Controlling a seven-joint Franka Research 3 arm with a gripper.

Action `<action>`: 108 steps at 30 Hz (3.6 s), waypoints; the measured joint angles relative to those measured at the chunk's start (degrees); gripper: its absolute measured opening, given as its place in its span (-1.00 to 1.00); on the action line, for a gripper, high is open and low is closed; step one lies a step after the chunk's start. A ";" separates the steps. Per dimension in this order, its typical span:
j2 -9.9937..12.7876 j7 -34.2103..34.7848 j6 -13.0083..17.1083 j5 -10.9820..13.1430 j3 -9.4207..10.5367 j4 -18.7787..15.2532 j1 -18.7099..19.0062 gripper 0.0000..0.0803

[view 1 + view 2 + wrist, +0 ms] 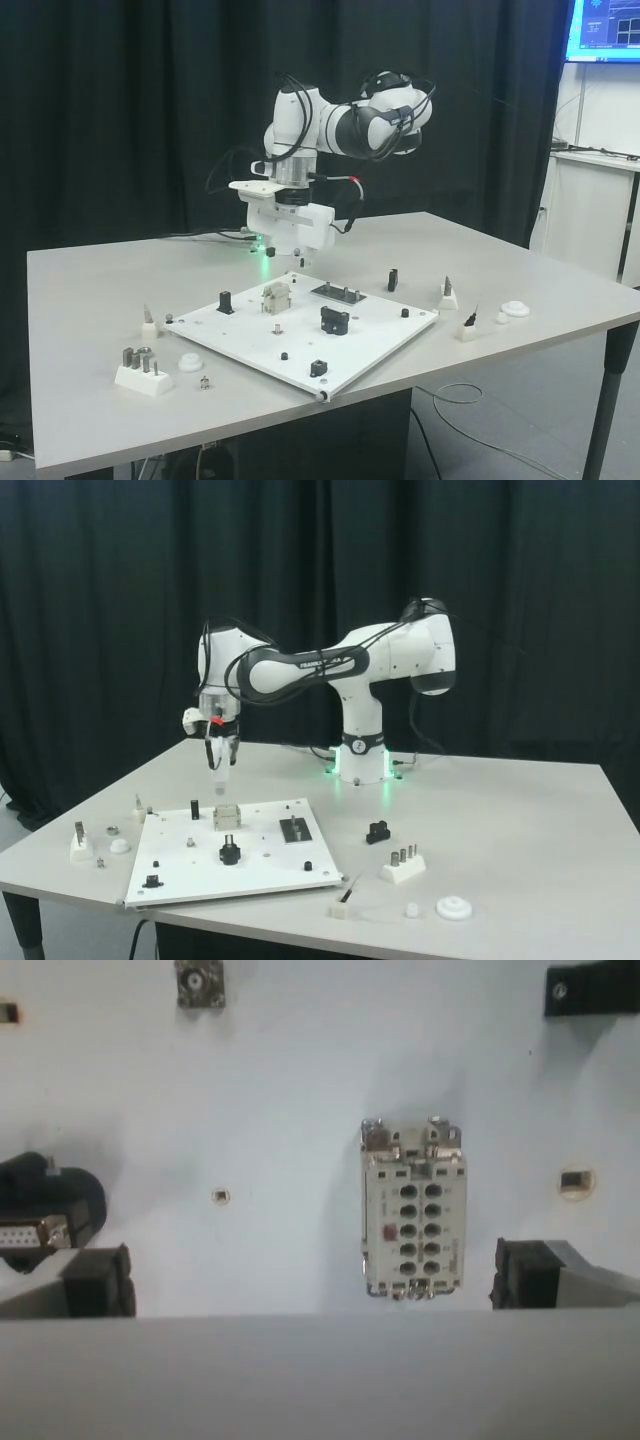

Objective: Pick Ethernet.

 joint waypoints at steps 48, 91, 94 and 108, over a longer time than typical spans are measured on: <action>-0.14 -30.97 3.67 7.26 -0.26 0.05 -16.27 0.99; 0.03 -47.03 -5.24 10.06 4.53 20.11 -41.28 0.99; 0.03 -48.48 -5.78 9.83 5.20 21.65 -42.81 0.99; 0.01 -49.37 -7.32 8.83 7.65 25.78 -47.54 0.99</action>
